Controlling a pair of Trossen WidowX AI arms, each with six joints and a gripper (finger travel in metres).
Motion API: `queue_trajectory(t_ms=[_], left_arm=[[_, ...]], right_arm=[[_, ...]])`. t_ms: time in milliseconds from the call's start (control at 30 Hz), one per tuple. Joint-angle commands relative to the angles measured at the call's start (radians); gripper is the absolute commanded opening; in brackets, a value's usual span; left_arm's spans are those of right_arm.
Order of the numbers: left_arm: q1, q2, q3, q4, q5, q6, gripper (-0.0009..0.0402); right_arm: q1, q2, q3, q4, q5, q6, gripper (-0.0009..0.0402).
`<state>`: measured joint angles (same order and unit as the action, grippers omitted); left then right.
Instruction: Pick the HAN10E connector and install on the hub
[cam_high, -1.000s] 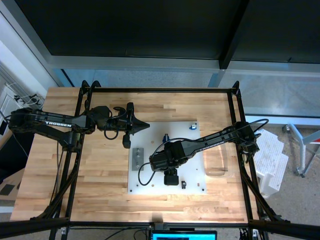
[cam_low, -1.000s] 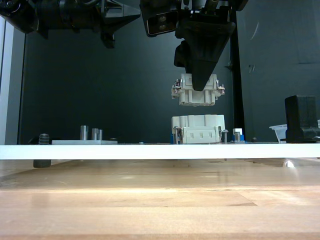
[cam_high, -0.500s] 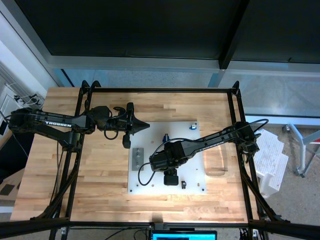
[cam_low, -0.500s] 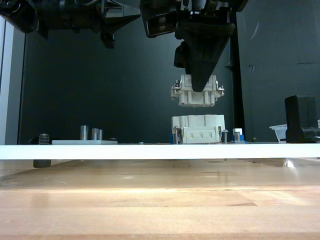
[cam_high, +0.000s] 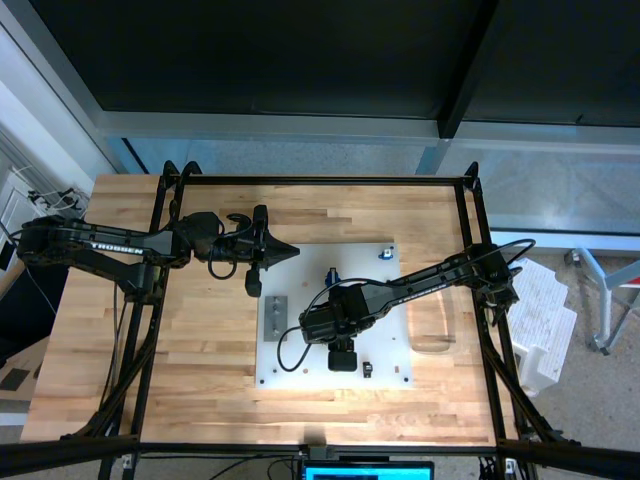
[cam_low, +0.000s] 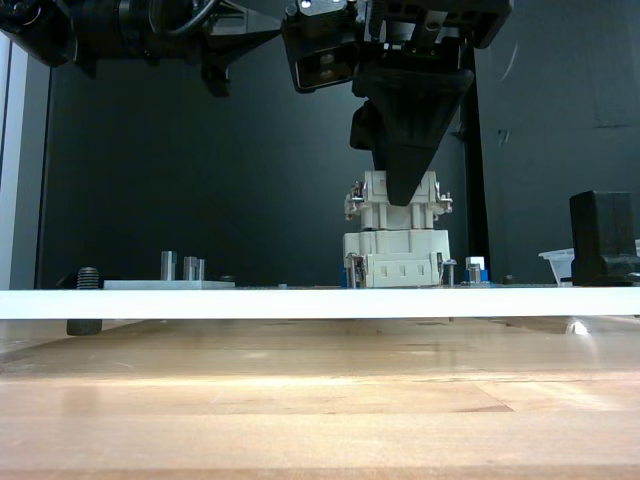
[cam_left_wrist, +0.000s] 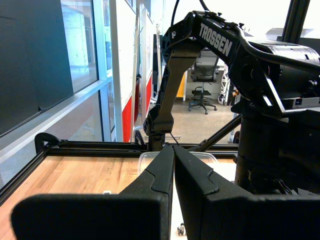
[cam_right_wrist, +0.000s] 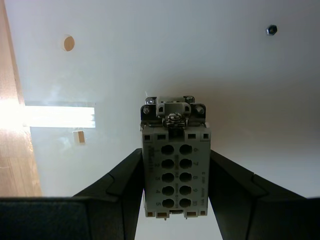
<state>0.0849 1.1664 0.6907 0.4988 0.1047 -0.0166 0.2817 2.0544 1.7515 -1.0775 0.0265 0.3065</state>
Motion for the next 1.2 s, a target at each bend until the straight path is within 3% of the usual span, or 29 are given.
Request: queue_trajectory(t_ms=[33, 1200], left_arm=[[0.000, 0.000, 0.000, 0.000, 0.000, 0.000, 0.0000], [0.000, 0.000, 0.000, 0.000, 0.000, 0.000, 0.0000]], right_arm=[[0.000, 0.001, -0.006, 0.012, 0.000, -0.001, 0.0000], [0.000, 0.000, -0.074, 0.134, 0.008, -0.005, 0.0000]])
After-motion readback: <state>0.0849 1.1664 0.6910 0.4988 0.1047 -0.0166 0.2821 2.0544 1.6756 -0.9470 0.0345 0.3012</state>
